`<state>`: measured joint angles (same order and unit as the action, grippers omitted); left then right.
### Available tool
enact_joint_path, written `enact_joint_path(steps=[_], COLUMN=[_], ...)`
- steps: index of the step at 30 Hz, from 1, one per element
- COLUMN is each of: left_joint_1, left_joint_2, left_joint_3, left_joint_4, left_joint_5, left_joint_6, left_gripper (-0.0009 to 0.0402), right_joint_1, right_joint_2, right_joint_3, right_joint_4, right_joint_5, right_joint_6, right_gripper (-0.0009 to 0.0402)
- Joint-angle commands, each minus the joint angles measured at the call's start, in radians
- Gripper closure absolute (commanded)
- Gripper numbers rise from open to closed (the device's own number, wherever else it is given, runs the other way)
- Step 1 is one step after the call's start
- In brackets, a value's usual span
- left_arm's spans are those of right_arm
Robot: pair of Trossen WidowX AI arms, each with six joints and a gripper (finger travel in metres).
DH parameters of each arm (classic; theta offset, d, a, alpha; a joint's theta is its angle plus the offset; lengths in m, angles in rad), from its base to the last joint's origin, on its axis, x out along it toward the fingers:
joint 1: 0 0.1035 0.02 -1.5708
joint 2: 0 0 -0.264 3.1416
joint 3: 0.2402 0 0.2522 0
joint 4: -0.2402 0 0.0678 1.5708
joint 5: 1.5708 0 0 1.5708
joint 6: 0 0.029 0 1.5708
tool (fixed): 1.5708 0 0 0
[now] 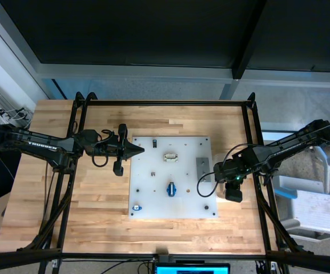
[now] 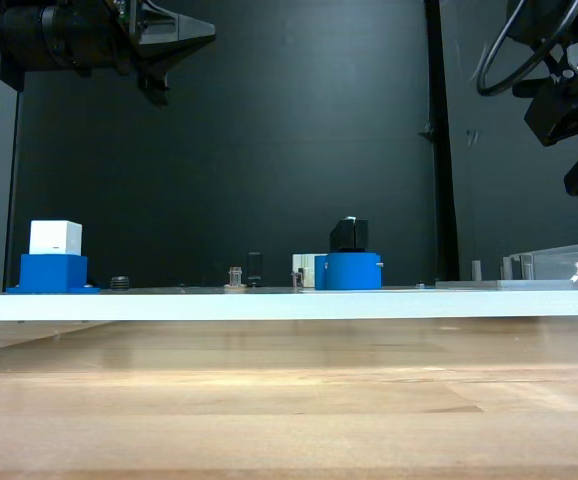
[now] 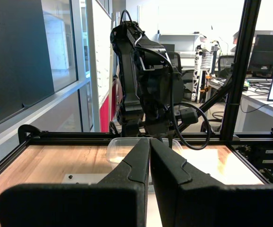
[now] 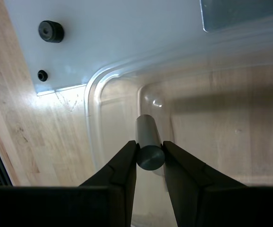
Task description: Pick the 16mm cylinder and place it in the container
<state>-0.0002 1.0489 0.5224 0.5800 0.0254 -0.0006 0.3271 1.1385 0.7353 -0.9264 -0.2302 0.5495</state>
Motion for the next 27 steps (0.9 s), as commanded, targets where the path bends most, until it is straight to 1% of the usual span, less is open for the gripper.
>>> enact_joint_path(steps=[1,3,5,7,14,27], left_joint_1=[0.0,0.0,0.0,0.0,0.0,0.0], left_joint_2=[0.0,0.0,0.0,0.0,0.0,0.0], left_joint_3=[0.0,0.0,0.0,0.0,0.0,0.0], left_joint_4=[0.0,0.0,0.0,0.0,0.0,0.0], left_joint_5=[0.0,0.0,0.0,0.0,0.0,0.0], left_joint_6=[0.0,0.0,0.0,0.0,0.0,0.0], left_gripper=[0.0393,0.0393,0.0393,0.0393,0.0393,0.0393], right_joint_1=[0.0,0.0,0.0,0.0,0.0,0.0], right_joint_2=[0.001,0.001,0.001,0.001,0.001,0.001], right_joint_3=[-0.001,-0.001,-0.001,-0.001,0.0,0.027], right_joint_4=[-0.002,-0.003,-0.003,-0.004,-0.008,-0.022], right_joint_5=[0.003,0.008,0.031,0.046,0.045,0.045], right_joint_6=[0.005,0.005,0.005,0.007,0.016,0.018], right_gripper=[0.0296,0.0288,0.0281,0.0275,0.0265,0.0265])
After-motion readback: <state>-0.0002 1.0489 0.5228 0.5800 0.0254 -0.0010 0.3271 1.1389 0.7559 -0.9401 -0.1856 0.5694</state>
